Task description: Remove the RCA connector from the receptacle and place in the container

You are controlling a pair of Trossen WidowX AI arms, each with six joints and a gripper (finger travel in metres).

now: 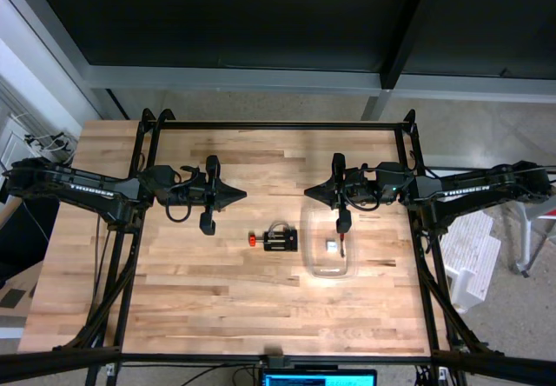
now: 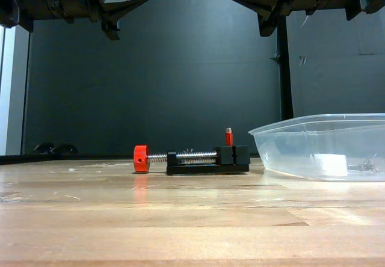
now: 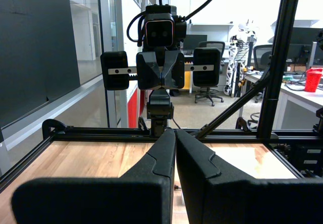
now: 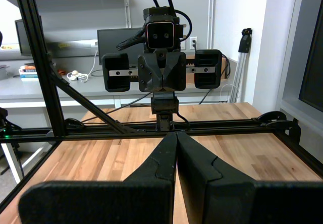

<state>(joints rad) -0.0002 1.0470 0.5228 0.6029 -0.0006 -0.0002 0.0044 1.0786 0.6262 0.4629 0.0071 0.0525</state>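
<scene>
The RCA connector (image 1: 343, 246), a slim dark reddish stick, lies inside the clear container (image 1: 314, 269) beside a small white square piece (image 1: 331, 245). In the low view it shows as a dark shape (image 2: 362, 166) through the container wall (image 2: 283, 150). The receptacle (image 1: 280, 240), a black block with a red knob (image 2: 141, 158), stands left of the container, with a short red stub (image 2: 228, 136) on top. My left gripper (image 1: 243, 195) and right gripper (image 1: 306, 193) hover high above the table, tips facing each other. Both are shut and hold nothing, as the wrist views show (image 3: 175, 133) (image 4: 176, 135).
A black metal frame (image 1: 278, 126) runs around the wooden table (image 1: 217, 308). A screen (image 1: 317, 377) sits at the near edge. Each wrist view shows the opposite arm's gripper head (image 3: 161, 72) (image 4: 161, 75) facing it across the table.
</scene>
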